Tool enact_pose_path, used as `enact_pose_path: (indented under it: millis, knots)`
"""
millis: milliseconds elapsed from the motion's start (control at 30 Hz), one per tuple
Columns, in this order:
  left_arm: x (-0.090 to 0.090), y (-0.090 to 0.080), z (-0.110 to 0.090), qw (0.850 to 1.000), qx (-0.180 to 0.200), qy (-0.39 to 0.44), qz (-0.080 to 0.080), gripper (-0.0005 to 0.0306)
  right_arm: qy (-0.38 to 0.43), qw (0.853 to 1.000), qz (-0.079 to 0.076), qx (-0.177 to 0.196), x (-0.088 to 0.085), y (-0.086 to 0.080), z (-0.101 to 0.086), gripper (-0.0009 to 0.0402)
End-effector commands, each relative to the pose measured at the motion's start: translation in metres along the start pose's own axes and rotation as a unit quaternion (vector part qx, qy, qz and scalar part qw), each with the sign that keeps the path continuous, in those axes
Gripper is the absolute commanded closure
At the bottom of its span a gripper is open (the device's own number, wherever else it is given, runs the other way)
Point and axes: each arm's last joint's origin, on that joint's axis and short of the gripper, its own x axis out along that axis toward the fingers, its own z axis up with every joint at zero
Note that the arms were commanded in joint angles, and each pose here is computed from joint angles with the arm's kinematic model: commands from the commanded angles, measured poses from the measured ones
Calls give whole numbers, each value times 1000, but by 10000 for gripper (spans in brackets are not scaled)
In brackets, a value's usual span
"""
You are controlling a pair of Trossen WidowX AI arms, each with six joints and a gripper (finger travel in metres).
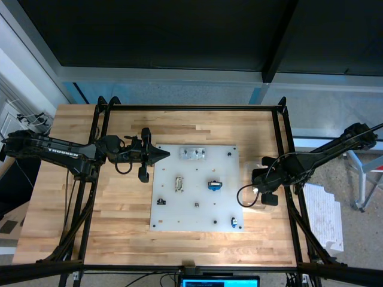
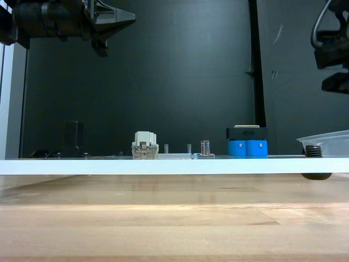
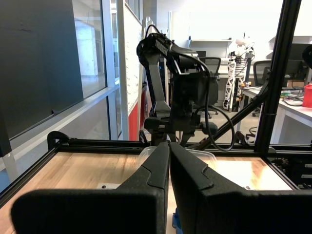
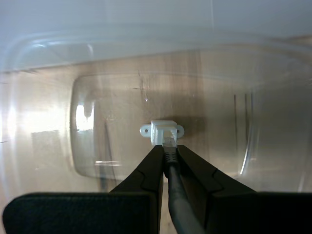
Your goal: Pick the RJ45 connector and install on taskboard
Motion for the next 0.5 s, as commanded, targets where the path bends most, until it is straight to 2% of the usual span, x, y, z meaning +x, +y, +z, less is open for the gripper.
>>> enact_pose_path:
  millis: [33,333,500]
  knots:
    - [0,0,0,1000,0,0,0,300,-2,1000,0,-6,-11,0,4,391]
    - [0,0,0,1000,0,0,0,300,-7,1000,3,-15,-43,0,12,391]
    - [0,0,0,1000,0,0,0,300,-10,1000,5,-20,-53,-1,14,391]
